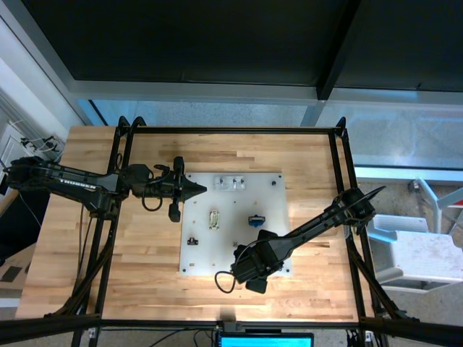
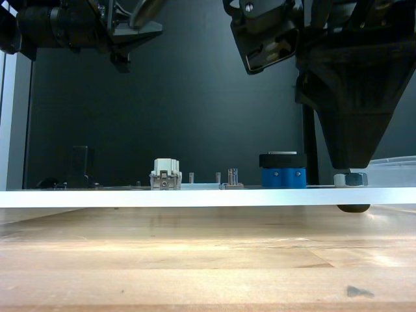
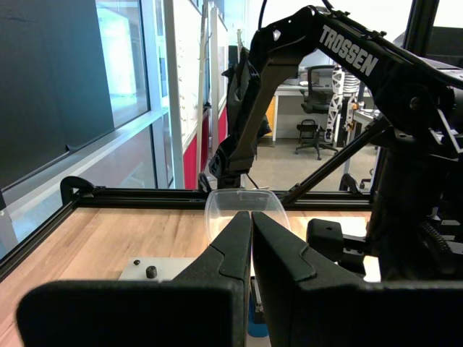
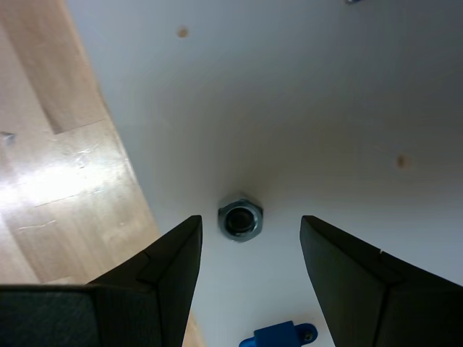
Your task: Unfasten the M12 fastener and place in the container
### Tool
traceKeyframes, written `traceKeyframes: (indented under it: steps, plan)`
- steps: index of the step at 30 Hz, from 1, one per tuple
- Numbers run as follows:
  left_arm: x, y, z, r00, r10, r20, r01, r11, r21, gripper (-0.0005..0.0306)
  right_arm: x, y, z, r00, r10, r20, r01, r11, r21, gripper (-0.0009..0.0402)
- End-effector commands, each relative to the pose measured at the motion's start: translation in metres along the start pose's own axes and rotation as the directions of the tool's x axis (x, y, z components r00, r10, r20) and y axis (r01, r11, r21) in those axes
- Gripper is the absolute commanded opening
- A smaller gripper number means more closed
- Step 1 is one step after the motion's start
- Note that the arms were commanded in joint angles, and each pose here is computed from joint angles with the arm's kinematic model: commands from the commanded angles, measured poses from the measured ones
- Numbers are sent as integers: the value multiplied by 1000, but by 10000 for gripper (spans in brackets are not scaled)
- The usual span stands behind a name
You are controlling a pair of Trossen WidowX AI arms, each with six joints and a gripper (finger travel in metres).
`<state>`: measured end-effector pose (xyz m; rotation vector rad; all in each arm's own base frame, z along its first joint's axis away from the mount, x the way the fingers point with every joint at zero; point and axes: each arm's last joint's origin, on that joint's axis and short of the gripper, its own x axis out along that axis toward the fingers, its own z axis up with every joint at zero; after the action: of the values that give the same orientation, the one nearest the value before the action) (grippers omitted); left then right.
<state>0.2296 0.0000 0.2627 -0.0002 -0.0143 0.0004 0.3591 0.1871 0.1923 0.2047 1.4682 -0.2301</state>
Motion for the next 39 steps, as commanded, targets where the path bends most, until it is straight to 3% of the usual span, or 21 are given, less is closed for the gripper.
traceKeyframes:
  steps: [1,9,20,39]
  plan:
    - [0,0,0,1000,0,0,0,1000,0,0,1,-2,0,1000,-4,-1,4,1000,4,188]
    - [0,0,0,1000,0,0,0,1000,0,0,8,-1,1,1000,-12,-11,13,1000,4,188]
    - [0,0,0,1000,0,0,0,1000,0,0,14,0,3,1000,-1,-10,1,1000,0,185]
    - [0,0,0,1000,0,0,0,1000,0,0,6,-1,3,1000,16,3,-16,1000,-5,26]
